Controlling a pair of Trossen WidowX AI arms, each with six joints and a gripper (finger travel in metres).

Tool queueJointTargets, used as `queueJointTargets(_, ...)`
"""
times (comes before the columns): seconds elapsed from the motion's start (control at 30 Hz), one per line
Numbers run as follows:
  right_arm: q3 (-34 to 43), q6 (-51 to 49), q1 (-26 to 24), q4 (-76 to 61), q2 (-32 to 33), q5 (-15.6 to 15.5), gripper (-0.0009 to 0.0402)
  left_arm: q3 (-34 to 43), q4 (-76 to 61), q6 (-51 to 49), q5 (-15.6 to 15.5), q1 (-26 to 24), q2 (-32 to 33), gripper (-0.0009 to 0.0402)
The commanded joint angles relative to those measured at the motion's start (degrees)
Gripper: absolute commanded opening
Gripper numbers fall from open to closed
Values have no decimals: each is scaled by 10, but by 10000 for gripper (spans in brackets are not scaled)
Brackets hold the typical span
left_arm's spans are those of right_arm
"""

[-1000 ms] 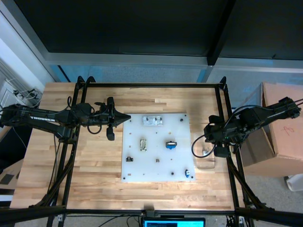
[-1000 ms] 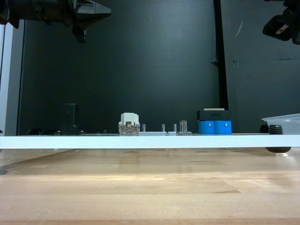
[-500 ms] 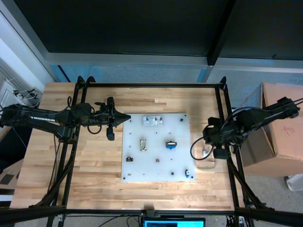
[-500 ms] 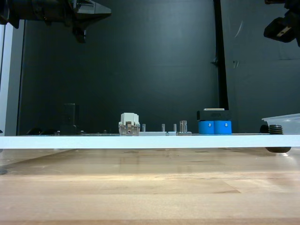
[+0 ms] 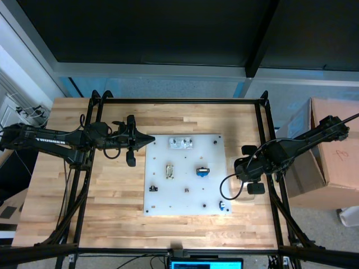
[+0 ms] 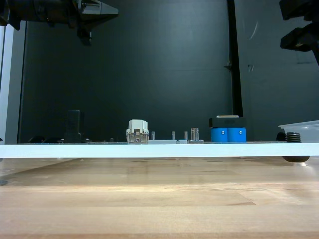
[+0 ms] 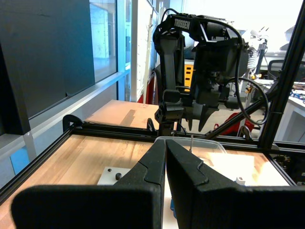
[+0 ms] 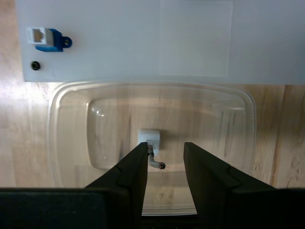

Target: Pick the RJ45 connector and install on the taskboard

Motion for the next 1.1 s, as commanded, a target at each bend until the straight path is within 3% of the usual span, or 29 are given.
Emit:
queueJointTargets(0.03,-12,11,1,4,0,1,121,0,0,0,0,0,0,0)
queueJointTargets(0.47,-54,24,4,24,0,0,154,0,0,0,0,0,0,0)
queueJointTargets(1.1,-140,30,12,55,0,-6,153,0,0,0,0,0,0,0)
